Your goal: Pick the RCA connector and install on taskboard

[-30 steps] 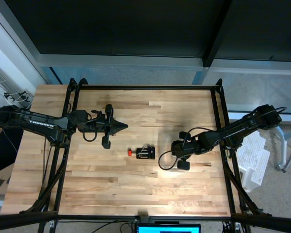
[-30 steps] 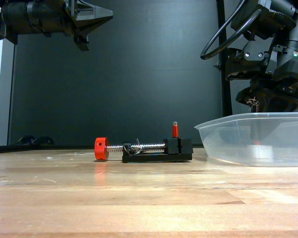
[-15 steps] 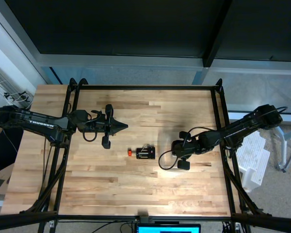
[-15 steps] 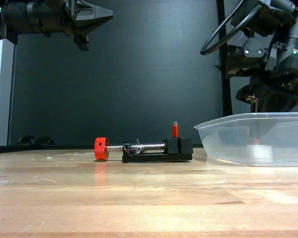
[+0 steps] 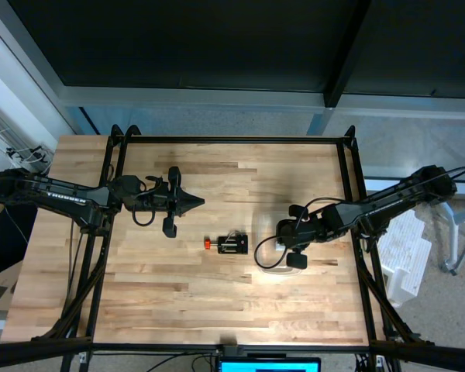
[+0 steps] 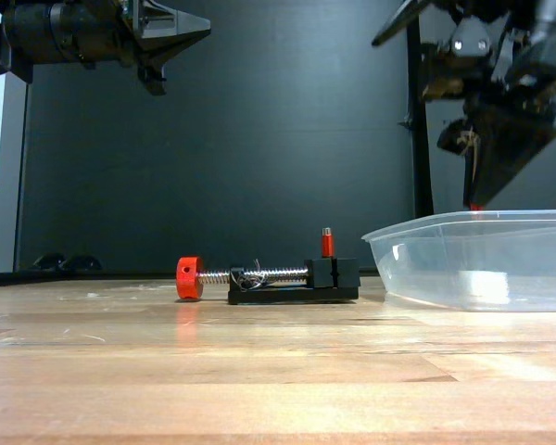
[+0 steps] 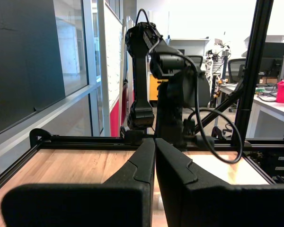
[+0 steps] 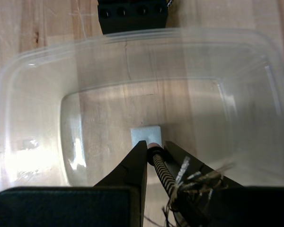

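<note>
RCA connector (image 8: 160, 168) first: it is clamped in the jaws of the right gripper (image 8: 154, 144). The wooden bench (image 5: 178, 294) carries a clear plastic tray (image 6: 417, 232) at the right and the taskboard (image 6: 292, 283) just beside the tray's wall, its red knob (image 6: 189, 277) pointing left. The left gripper (image 7: 155, 142) hangs high over the bench, well left of the taskboard, its jaws together. The right gripper points down over the tray. A white square piece (image 8: 144, 133) lies on the tray floor. The connector's long axis runs along the fingers, near upright, with its reddish tip downward at about rim height, above the white piece.
</note>
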Tool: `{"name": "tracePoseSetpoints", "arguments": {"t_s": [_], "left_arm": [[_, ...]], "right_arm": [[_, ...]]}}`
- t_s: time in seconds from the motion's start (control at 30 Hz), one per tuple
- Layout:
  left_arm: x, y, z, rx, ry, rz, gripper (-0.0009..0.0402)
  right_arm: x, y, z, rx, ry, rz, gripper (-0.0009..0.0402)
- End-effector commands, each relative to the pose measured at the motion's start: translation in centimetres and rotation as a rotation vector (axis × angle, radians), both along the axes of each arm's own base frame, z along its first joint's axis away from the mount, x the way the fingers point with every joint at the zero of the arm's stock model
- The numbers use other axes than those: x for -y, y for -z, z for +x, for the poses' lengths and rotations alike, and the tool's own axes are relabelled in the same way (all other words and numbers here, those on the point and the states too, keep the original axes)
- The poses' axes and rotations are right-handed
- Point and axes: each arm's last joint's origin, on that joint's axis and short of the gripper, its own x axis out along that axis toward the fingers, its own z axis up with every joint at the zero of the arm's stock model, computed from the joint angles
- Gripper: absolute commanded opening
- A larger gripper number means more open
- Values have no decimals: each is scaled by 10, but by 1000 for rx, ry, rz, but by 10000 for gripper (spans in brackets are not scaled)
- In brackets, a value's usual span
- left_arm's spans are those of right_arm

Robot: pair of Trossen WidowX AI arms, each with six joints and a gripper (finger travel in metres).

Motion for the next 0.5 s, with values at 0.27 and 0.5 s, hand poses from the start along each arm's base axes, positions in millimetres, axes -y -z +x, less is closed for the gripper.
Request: {"name": "tracePoseSetpoints", "arguments": {"t_s": [0.27,0.5], "left_arm": [[0,0,0,0,0,0,0],[0,0,0,0,0,0,0]], "right_arm": [[0,-17,0,-3,0,-1,0],[-2,-17,8,4,-20,-9,0]]}}
